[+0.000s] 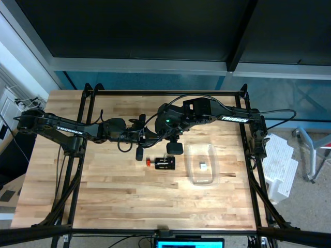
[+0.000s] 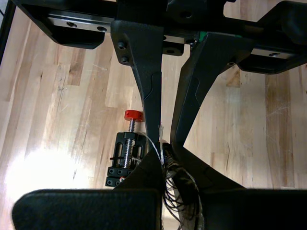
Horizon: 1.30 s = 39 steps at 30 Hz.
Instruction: Pick the rca connector and install on the hub
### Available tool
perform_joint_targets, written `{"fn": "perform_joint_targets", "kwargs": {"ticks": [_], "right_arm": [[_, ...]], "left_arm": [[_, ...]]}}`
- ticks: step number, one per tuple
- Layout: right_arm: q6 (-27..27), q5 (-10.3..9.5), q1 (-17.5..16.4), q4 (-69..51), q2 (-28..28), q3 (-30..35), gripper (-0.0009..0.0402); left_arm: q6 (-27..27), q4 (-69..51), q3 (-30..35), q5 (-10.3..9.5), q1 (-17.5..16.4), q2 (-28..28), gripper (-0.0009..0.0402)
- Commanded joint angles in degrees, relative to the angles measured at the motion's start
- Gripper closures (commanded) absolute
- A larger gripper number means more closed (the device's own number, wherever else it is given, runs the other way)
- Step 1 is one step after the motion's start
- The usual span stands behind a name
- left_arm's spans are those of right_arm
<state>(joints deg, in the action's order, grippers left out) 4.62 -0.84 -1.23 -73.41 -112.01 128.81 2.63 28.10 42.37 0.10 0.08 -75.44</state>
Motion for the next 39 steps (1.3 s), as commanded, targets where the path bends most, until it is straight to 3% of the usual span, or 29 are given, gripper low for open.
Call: {"fn": "perform_joint_targets", "kwargs": {"ticks": [1, 10, 15, 18, 21, 29, 33, 39], "right_arm": [[-0.09, -0.22, -0.07, -0.81, 0.04, 0.0, 0.0393], [-0.09, -0.2, -0.09, -1.53, 0.15, 0.0, 0.0393], [-0.35, -0.17, -0.52, -2.45, 0.0, -0.07, 0.0393], [-0.31, -0.09, -1.07, -2.45, 0.02, -0.13, 0.0393], [-0.61, 2.27, -1.44, -2.75, 0.04, -0.15, 0.0393], [-2.25, 2.89, -2.78, -3.45, 0.04, -2.25, 0.0393], [-3.02, 5.6, -4.39, -2.34, 0.04, -5.6, 0.0393], [-4.74, 5.33, -5.79, 1.88, 0.15, -11.34, 0.0393]], "left_arm": [[0.07, 0.5, 0.02, -0.44, -0.04, 0.07, 0.0342], [0.07, 0.02, 0.0, -0.42, -0.04, 0.5, 0.025], [0.07, -3.85, -0.22, -0.46, -0.07, 2.58, 0.0222], [0.07, -5.62, -0.87, -0.48, -0.07, 4.44, 0.022], [0.26, -5.64, -1.68, -0.31, -0.04, 6.19, 0.0225], [2.03, -5.75, -5.31, -0.13, -0.04, 9.51, 0.0244], [2.47, -5.73, -5.68, -0.07, -0.04, 9.44, 0.0251], [2.38, -5.73, -5.68, 0.35, -0.07, 9.51, 0.0252]]}}
